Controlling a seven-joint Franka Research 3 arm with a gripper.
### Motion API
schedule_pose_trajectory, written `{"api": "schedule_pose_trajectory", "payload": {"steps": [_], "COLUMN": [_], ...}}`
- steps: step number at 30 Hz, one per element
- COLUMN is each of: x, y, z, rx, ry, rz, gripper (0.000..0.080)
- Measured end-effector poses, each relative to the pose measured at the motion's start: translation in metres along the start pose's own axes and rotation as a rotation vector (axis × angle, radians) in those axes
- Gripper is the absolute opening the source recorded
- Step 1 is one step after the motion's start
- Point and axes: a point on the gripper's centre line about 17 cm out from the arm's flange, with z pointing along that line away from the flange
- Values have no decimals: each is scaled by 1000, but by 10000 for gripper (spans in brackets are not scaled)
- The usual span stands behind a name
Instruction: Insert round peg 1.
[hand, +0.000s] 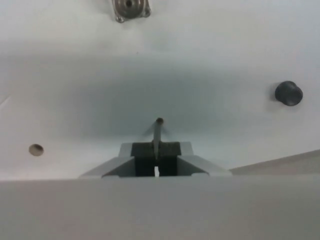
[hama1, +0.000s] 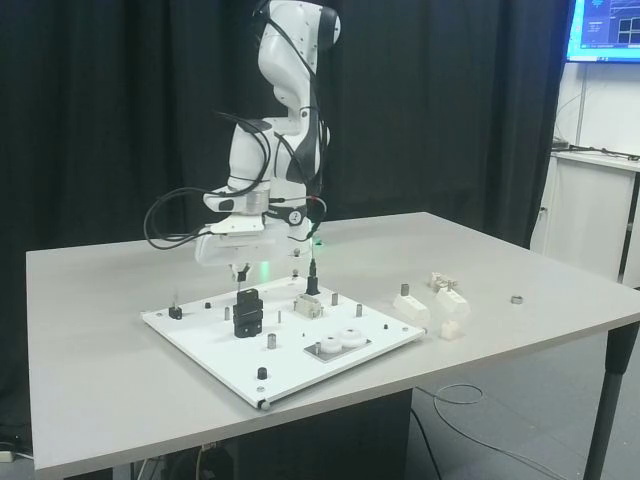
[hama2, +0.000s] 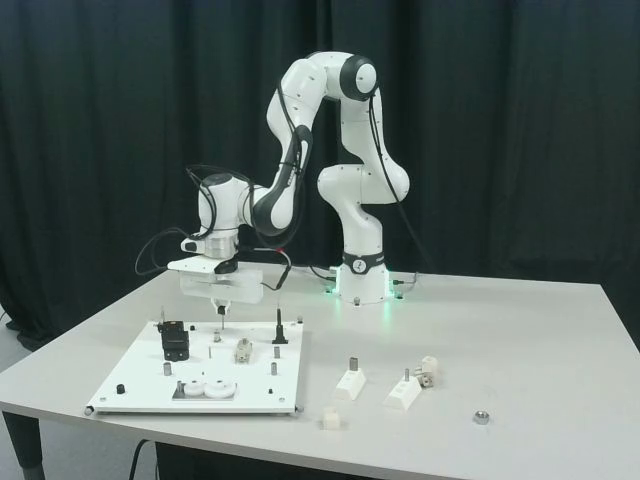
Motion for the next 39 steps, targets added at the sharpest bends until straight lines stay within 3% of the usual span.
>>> {"api": "schedule_pose_trajectory", "payload": {"steps": [39], "x": [3], "y": [2], "z": [1], "rx": [-11], "ry": [7], "rz": [-4], "gripper": [12]}}
